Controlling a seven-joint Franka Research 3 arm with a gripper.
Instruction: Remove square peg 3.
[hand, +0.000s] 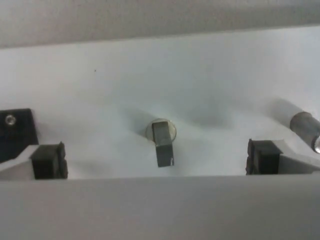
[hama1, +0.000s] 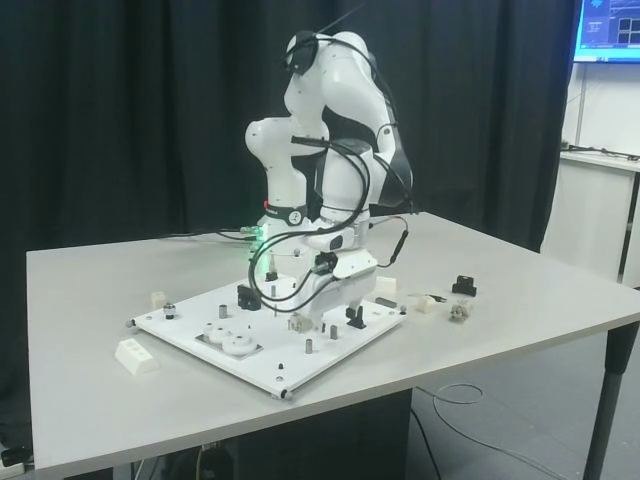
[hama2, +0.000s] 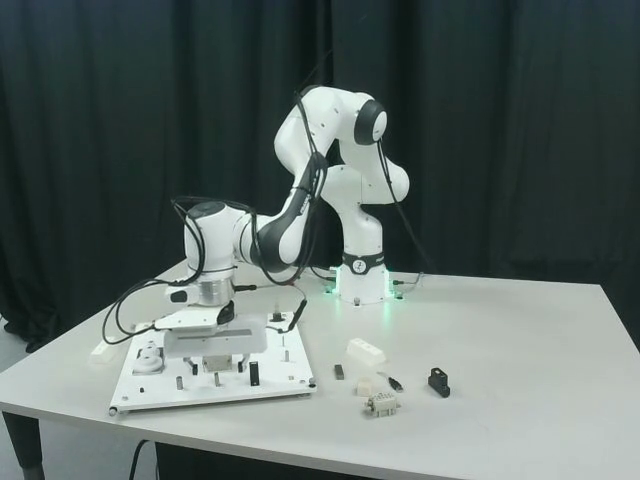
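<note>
In the wrist view, the square peg is standing at the centre of the frame, seated in a round socket in the white board. The peg is a dark, straight-sided bar with flat faces and a square top, and the board around it is smooth and matte. The gripper is hanging wide open over it: one black rubbery pad is sitting at the lower left of the frame and the other at the lower right, both well apart from the peg and holding nothing. A grey cylindrical peg is showing at the right edge, and a black block with a screw at the left edge.

In the first room view, the white arm is bending low over the board, which is lying flat at the lower centre of the grey table. The board is carrying several small upright pegs and white round gears. A white wedge-shaped block is lying just beside the board at the lower left, and small connector parts are resting to the right.
</note>
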